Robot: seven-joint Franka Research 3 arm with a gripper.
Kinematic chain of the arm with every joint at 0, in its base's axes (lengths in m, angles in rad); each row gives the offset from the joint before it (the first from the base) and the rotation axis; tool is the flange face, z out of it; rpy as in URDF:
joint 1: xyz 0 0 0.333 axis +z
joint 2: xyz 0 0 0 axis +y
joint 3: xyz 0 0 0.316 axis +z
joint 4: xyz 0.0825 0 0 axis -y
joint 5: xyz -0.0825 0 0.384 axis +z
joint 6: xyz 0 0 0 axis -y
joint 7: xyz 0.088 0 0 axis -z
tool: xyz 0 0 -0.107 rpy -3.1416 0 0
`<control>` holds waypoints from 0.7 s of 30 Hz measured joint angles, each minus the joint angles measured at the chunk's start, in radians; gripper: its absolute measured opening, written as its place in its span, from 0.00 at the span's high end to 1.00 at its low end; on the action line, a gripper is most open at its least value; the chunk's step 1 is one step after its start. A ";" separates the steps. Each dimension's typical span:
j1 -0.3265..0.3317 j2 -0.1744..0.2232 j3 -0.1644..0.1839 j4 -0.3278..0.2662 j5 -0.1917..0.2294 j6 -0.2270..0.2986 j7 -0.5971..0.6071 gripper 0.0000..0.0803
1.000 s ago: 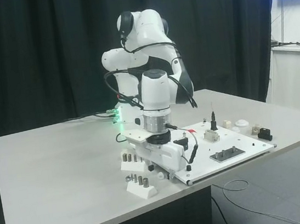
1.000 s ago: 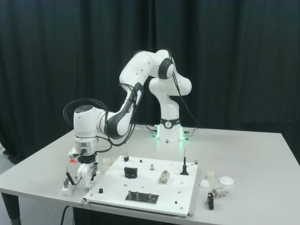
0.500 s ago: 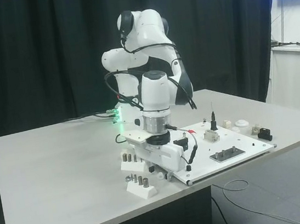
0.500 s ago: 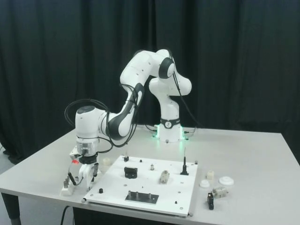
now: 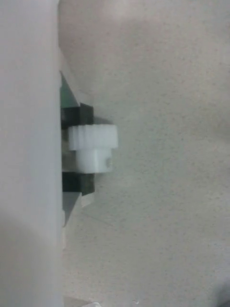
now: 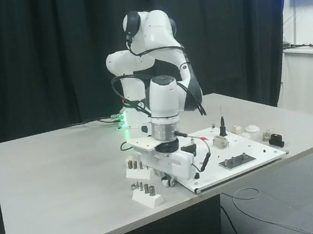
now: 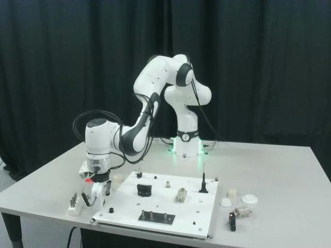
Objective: Pick small gear.
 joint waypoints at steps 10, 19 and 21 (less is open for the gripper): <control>0.006 -0.002 0.000 -0.002 -0.018 0.002 -0.006 0.76; 0.008 -0.024 0.000 -0.009 -0.057 -0.006 -0.006 0.76; 0.008 -0.032 0.000 -0.010 -0.065 -0.010 -0.006 0.76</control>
